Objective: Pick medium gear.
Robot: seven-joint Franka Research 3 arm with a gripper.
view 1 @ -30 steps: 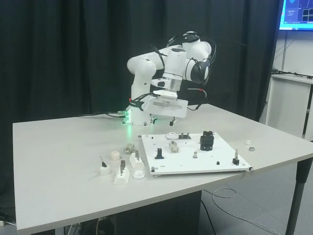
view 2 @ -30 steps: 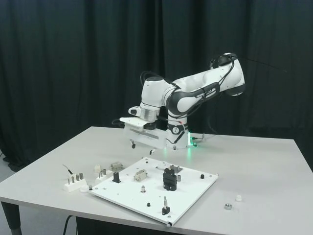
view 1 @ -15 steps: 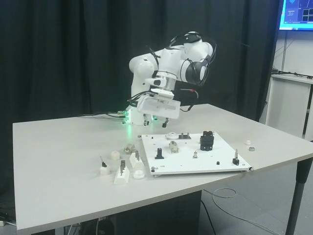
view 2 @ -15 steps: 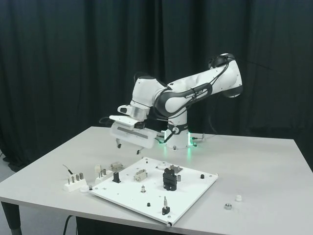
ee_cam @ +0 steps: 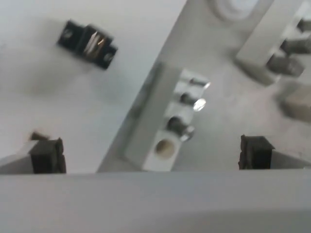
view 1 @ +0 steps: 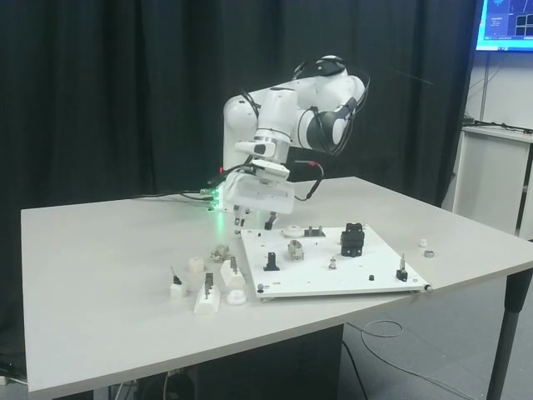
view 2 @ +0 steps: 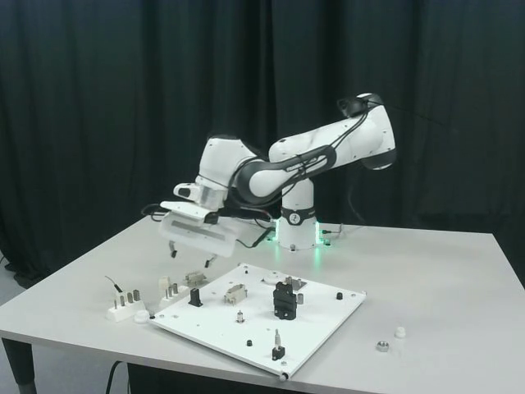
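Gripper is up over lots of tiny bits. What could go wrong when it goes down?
The gripper hangs open above a peg block right beside the board edge. Coming straight down, a finger might hit the pegs or that edge. The loose parts nearby sit close together, so it could knock one or grab the wrong piece.

Both room views are evenly lit from above, with the grey tabletop [view 1: 100, 275] bright against black curtains [view 2: 98, 98] that swallow the light. Shadows under the white board [view 1: 333, 258] and the small parts are short and soft. A green glow [view 2: 283, 238] spills from the arm's base onto the tabletop's far edge. A lit screen [view 1: 504, 23] shines in one room view. The wrist view is smeared with motion blur; the metal pegs [ee_cam: 187, 116] carry small glints, and the near housing [ee_cam: 155, 201] is an unfocused grey band.
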